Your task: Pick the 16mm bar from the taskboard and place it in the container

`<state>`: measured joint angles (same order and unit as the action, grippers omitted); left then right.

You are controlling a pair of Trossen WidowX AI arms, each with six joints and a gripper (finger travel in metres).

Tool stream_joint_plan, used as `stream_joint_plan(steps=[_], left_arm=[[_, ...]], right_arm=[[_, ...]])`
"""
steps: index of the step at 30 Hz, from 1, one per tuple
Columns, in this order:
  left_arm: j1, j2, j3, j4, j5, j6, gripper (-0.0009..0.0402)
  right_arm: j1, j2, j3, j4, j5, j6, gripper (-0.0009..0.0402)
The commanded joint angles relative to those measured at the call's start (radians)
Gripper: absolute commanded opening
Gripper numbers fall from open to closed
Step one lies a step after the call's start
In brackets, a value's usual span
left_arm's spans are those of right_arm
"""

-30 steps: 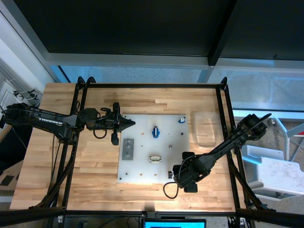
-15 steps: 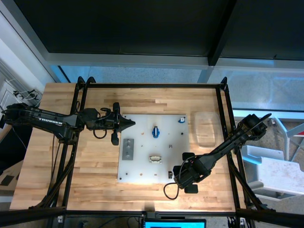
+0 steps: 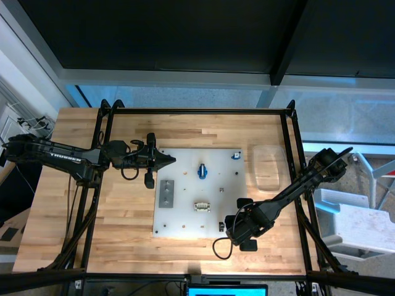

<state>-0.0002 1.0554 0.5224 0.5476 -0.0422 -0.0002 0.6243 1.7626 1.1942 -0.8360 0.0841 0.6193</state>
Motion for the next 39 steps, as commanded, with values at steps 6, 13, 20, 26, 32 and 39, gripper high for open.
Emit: stream_joint_plan(steps=[6,13,20,26,32,39], left_arm=[[0.000,0.000,0.000,0.000,0.000,0.000,0.0000],[0.000,0.000,0.000,0.000,0.000,0.000,0.0000],[0.000,0.000,0.000,0.000,0.000,0.000,0.0000],[0.000,0.000,0.000,0.000,0.000,0.000,0.0000],[0.000,0.000,0.000,0.000,0.000,0.000,0.0000],[0.000,0.000,0.000,0.000,0.000,0.000,0.0000]], right_arm=[[0.000,-0.022,0.004,0.004,0.002,0.001,0.0028],[0.000,-0.063,0.004,-0.008,0.002,0.001,0.0027],[-0.001,-0.123,0.004,-0.026,0.002,0.001,0.0028],[-0.003,-0.174,0.004,-0.048,0.003,0.000,0.0028],[-0.015,-0.228,0.012,-0.066,0.002,-0.002,0.0028],[-0.036,-0.270,0.064,-0.157,0.003,-0.002,0.0027]])
